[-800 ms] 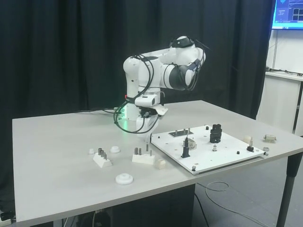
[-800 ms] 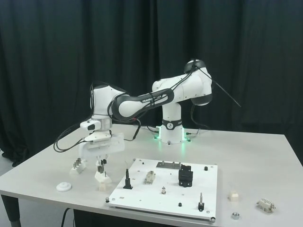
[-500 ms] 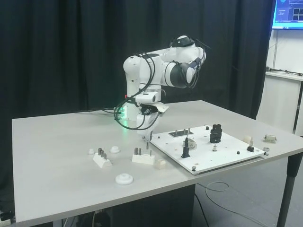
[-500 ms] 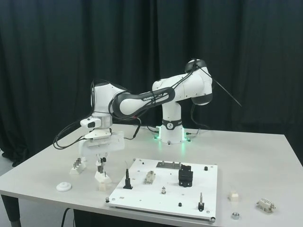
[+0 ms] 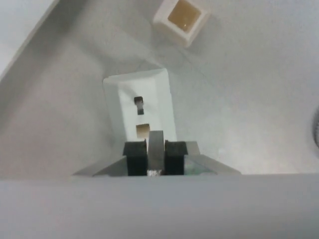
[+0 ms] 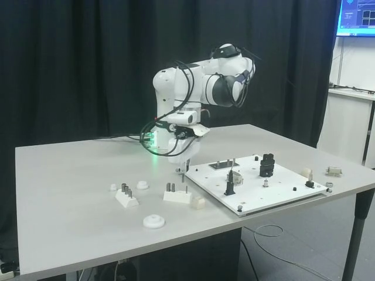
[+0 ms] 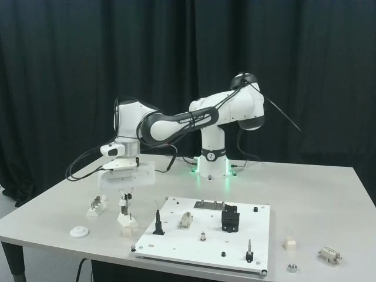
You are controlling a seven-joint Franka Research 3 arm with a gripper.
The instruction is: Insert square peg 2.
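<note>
Since the earlier frames the arm has risen: the gripper (image 6: 183,170) was low over the white peg holder (image 6: 177,195) and now sits higher above it, with a square peg (image 6: 183,173) lifted clear of the block. First room view: white arm bolted to the grey table (image 6: 70,175), green light at its base; gripper hangs above the peg holder, peg pointing down from between the fingers, its tip apart from the block. Two pegs remain standing in that holder. A second white holder (image 6: 127,196) with dark pegs lies nearby, a white disc (image 6: 154,221) in front near the table edge, a small cube (image 6: 198,202) just beside the first holder, and the white assembly board (image 6: 256,186) on the other side, carrying black fixtures. Second room view: gripper (image 7: 124,200) above the peg holder (image 7: 126,220), peg (image 7: 124,204) held upright, its lower end above the block and not touching it; the board (image 7: 205,237) lies just beside, the disc (image 7: 79,232) near the front edge. Wrist view: black fingertips (image 5: 135,155) are clamped on the grey peg (image 5: 156,154), one on each side, with no gap. Beneath, the peg holder (image 5: 140,108) shows an empty square hole right next to the peg's tip and one small dark peg standing further along. The cube (image 5: 180,19), hollow on top, lies apart from the holder.
</note>
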